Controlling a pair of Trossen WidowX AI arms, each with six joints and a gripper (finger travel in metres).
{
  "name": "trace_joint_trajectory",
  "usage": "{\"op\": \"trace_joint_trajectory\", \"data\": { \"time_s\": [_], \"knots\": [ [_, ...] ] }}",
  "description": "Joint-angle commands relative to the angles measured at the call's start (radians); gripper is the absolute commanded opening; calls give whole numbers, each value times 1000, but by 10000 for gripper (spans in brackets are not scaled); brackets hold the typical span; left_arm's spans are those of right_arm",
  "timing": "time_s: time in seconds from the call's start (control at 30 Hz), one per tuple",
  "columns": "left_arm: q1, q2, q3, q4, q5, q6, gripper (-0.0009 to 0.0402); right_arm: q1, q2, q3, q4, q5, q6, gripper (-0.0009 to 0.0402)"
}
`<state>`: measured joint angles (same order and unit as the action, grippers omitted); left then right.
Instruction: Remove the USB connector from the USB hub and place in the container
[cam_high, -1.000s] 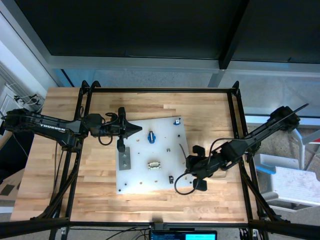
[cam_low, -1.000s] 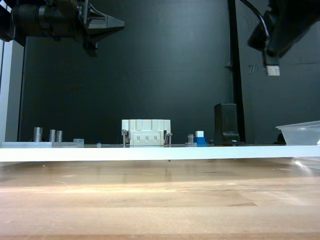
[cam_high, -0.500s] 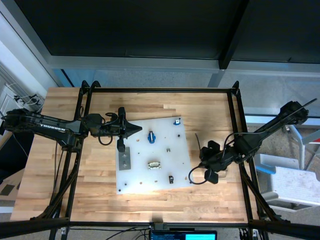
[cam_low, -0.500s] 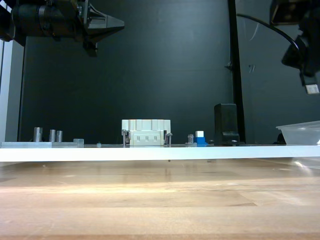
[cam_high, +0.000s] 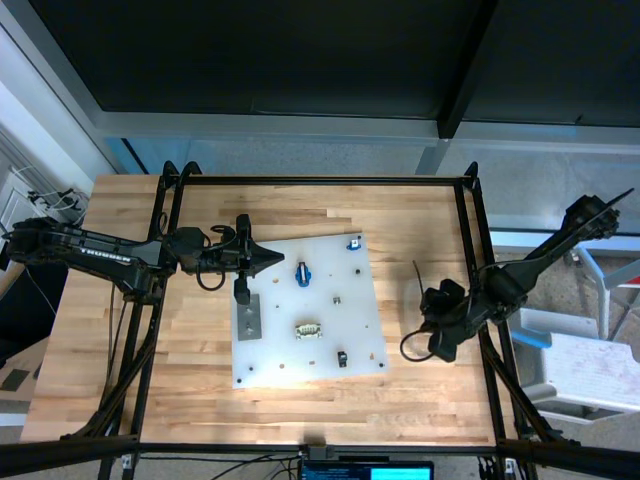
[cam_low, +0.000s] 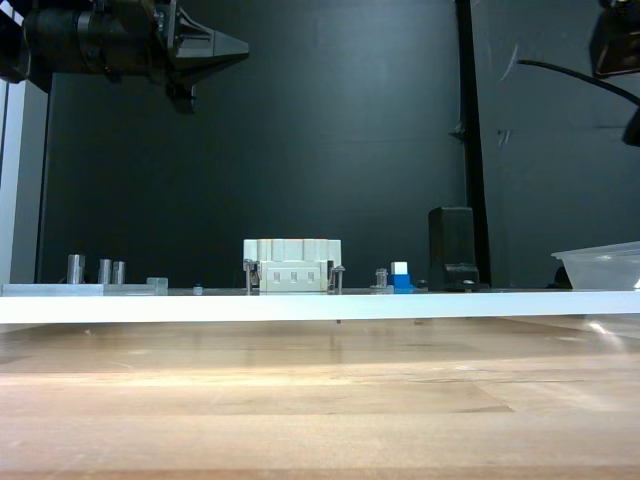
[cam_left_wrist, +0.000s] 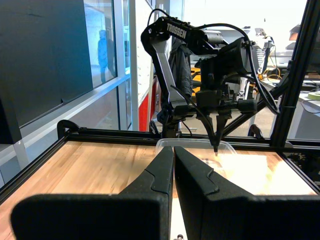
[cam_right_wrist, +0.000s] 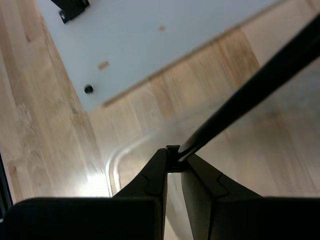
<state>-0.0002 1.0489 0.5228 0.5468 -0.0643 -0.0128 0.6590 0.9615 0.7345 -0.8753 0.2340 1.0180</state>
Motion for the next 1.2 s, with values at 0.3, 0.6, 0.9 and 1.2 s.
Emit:
{"op": "trace_joint_trajectory", "data": {
  "time_s": [0.3, 0.6, 0.9, 1.2],
  "knots": [
    [0, 0, 0, 0, 0, 0, 1, 66, -36, -31, -59, -60, 155, 0],
    [0, 0, 0, 0, 0, 0, 1, 127, -44, -53, -60, -79, 238, 0],
    [0, 0, 0, 0, 0, 0, 1, 143, -43, -57, -60, -79, 259, 0],
    [0, 0, 0, 0, 0, 0, 1, 145, -43, -58, -60, -79, 261, 0]
  ]
}}
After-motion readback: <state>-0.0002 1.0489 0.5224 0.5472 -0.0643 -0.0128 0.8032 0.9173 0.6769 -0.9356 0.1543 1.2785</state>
